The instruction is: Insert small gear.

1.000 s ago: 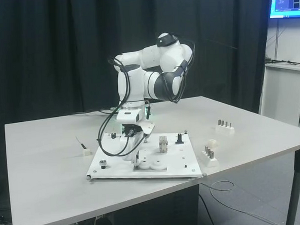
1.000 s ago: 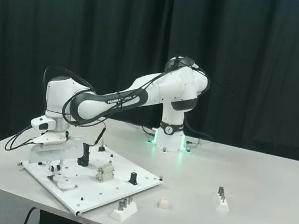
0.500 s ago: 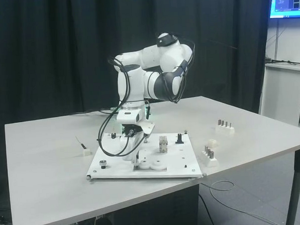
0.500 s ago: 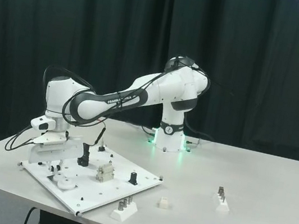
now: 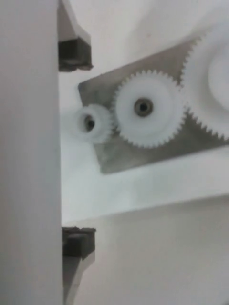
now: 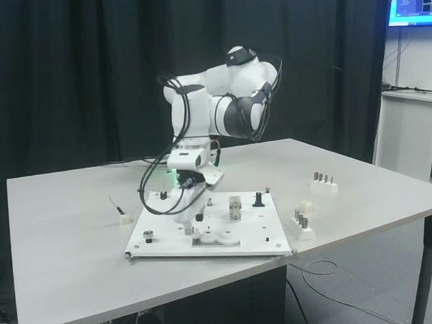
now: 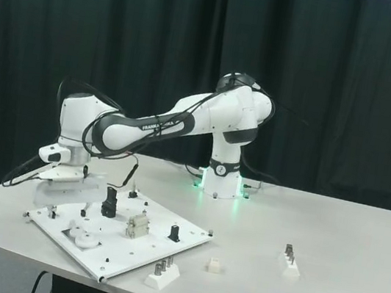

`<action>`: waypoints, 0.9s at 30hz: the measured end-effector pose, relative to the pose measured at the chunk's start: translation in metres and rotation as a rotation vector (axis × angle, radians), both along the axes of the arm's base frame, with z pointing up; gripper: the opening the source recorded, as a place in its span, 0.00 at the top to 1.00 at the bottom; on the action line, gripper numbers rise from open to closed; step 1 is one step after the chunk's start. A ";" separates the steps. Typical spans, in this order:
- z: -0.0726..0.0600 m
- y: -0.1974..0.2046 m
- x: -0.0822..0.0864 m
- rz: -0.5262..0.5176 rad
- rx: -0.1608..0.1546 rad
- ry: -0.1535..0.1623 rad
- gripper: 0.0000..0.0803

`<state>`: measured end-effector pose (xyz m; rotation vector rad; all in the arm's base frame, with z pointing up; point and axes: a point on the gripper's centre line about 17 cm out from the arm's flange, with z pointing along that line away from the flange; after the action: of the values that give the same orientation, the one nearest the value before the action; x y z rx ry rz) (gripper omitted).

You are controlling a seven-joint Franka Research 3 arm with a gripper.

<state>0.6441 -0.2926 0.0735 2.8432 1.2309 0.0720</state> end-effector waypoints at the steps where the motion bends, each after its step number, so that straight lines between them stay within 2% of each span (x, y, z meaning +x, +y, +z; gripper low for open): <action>1: 0.003 -0.002 0.001 -0.012 -0.004 -0.003 0.54; 3: 0.009 -0.005 0.003 -0.037 -0.013 -0.010 0.54; 4: 0.012 -0.007 0.003 -0.050 -0.016 -0.013 0.04; 9: 0.021 -0.015 0.005 -0.127 -0.026 -0.024 0.04; 10: 0.022 -0.017 0.005 -0.146 -0.025 -0.026 0.01; 13: 0.022 -0.020 0.004 -0.207 -0.023 -0.029 0.01; 27: 0.012 -0.029 0.002 -0.423 -0.003 -0.024 0.00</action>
<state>0.6459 -0.3211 0.0851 3.0171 0.6013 0.0884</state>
